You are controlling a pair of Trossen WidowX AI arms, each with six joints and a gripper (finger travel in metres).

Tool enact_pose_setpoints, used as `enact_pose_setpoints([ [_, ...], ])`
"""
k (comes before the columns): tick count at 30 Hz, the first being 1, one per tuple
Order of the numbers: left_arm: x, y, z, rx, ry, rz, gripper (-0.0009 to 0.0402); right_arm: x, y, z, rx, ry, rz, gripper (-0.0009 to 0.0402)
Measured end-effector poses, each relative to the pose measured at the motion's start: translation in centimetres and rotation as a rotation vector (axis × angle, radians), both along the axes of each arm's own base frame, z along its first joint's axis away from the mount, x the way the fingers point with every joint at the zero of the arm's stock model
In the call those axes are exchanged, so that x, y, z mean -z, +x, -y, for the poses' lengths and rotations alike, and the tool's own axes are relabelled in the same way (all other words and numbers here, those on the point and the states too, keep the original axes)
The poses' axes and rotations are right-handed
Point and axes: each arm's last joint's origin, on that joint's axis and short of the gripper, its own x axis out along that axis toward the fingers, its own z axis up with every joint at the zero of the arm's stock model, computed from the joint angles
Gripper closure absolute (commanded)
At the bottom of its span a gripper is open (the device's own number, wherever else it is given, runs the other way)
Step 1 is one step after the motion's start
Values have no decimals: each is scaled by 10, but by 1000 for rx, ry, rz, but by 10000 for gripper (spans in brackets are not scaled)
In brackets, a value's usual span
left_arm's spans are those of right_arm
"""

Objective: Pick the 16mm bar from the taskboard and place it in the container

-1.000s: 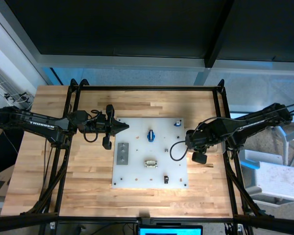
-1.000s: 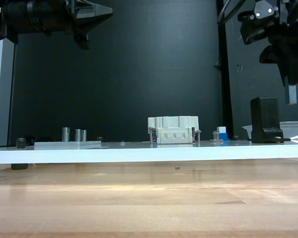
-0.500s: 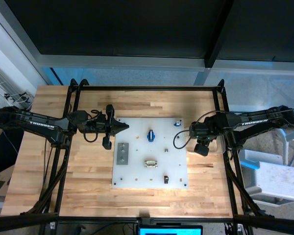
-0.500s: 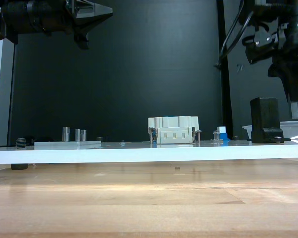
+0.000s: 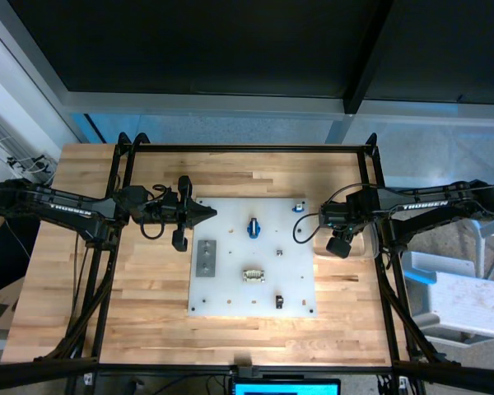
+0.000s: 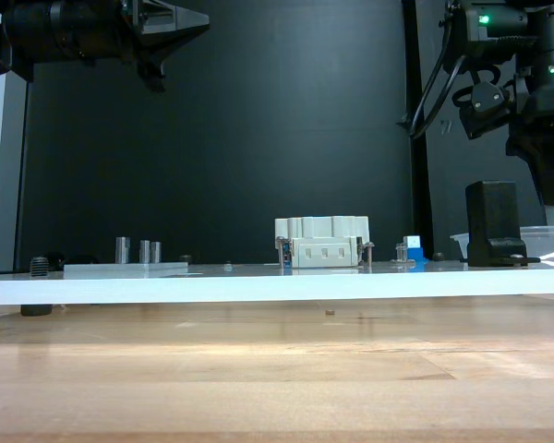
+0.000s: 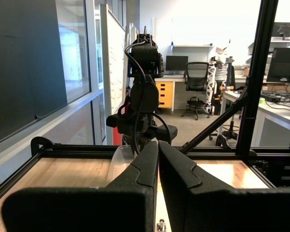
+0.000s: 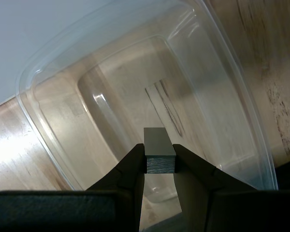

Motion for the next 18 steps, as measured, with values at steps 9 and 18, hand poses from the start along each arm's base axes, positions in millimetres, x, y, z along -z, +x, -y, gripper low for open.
enact_pose_setpoints([
  [9,0,0,0,0,0,0,393,0,0,0,3,0,0,320],
  [18,0,0,0,0,0,0,393,0,0,0,4,-12,0,238],
])
